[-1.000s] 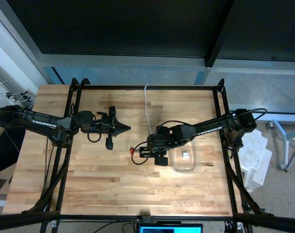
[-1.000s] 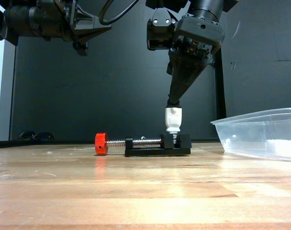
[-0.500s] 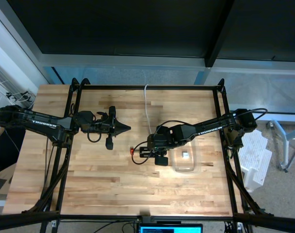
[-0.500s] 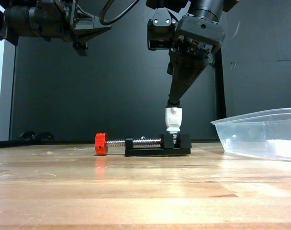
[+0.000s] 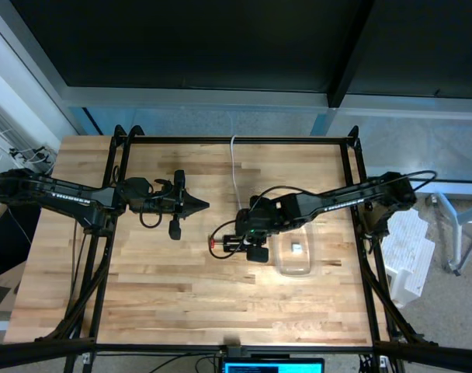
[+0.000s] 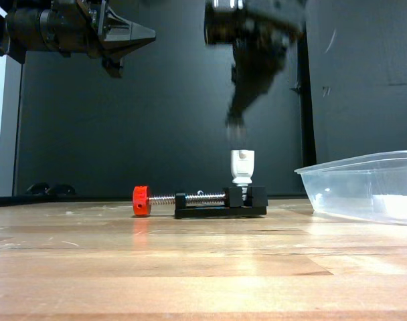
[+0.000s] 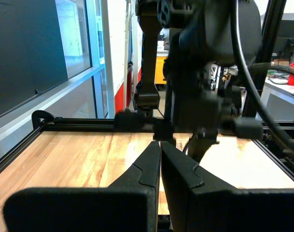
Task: Remove the power plug from the receptacle and place in the container
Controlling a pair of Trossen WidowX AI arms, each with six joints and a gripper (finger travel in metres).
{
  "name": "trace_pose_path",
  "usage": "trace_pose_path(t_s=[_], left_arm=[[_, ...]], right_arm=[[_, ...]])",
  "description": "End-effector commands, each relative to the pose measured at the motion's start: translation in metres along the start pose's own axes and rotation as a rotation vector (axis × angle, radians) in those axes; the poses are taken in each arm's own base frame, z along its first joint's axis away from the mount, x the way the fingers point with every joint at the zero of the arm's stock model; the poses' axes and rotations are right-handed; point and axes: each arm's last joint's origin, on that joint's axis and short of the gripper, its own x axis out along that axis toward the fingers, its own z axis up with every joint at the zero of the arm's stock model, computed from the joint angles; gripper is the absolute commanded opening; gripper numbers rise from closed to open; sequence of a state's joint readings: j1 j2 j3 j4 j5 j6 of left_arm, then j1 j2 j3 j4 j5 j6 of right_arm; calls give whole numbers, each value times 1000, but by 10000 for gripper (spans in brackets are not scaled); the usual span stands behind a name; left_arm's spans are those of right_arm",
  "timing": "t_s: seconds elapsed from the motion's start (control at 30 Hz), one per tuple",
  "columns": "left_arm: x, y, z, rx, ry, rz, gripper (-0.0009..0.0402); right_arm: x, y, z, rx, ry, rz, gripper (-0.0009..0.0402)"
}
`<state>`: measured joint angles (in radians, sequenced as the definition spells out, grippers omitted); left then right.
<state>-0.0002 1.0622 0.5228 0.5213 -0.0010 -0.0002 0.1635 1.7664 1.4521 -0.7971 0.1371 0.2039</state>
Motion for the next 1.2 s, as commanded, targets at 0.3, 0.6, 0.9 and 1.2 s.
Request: trace_pose_path(t_s=[0.3,0.6,0.9,1.2], left_arm=[[0,0,0,0,0,0,0],[0,0,0,0,2,0,0],[0,0,0,0,1,0,0],[0,0,0,0,-1,0,0]], right_arm=[[-10,-3,-8,-12,66,-7,0],[-26,-6,-44,-12,115,-11,0],[-34,-9,-98,0,145,-16,0],[-24,-12,-131,26,143,-22,12]])
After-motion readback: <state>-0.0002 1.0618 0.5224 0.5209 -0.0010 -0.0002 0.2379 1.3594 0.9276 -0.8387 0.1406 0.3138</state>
